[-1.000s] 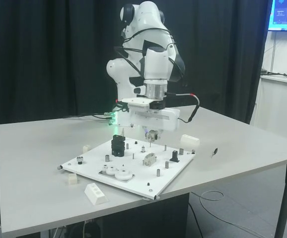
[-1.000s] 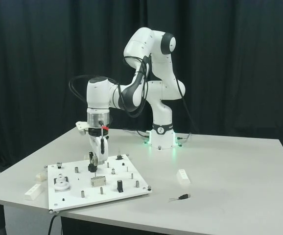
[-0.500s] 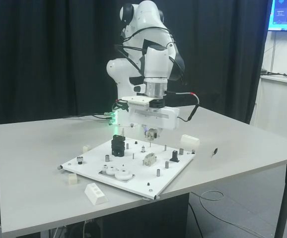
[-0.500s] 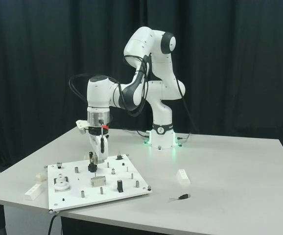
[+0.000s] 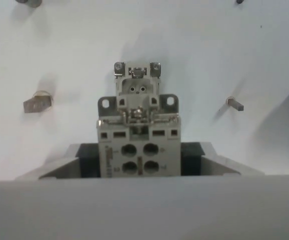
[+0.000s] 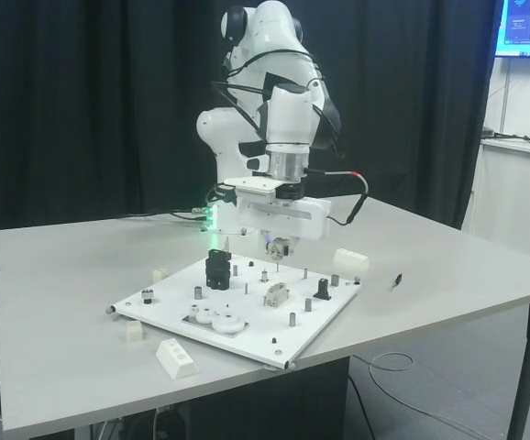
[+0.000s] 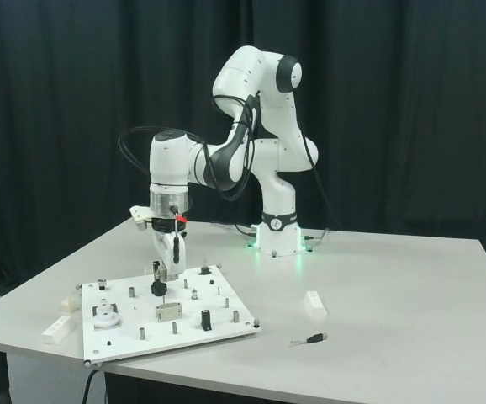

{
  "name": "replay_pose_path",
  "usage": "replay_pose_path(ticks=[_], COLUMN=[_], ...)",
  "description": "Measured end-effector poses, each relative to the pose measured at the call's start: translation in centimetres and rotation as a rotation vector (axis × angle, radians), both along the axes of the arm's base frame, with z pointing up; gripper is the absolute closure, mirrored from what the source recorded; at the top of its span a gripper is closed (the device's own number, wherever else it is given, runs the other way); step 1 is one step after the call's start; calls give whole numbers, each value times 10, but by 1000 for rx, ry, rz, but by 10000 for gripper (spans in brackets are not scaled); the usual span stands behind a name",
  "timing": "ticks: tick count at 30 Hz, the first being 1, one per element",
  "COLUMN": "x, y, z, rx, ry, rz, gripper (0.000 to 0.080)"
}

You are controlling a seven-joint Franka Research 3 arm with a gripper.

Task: Place waterproof.

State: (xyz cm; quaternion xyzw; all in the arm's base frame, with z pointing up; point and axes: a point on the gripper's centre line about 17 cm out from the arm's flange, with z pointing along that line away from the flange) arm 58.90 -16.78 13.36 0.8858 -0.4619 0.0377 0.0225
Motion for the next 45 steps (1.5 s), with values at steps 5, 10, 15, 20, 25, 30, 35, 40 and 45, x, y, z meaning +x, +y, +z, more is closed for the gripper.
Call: replay_pose_path(ticks=[5, 10, 15, 20, 25, 30, 35, 40, 45], x=[0, 0, 0, 1, 4, 9, 13, 15, 13], y=[0, 0, 1, 8, 25, 55, 93, 133, 173], z=[0, 0, 0, -1, -3, -6, -9, -11, -15], rx=[0, 0, 0, 2, 7, 14, 23, 32, 39], ry=[0, 0, 1, 2, 5, 8, 11, 14, 16], rz=[0, 0, 4, 22, 55, 102, 152, 173, 193], gripper=[486, 486, 486, 486, 486, 486, 486, 486, 486])
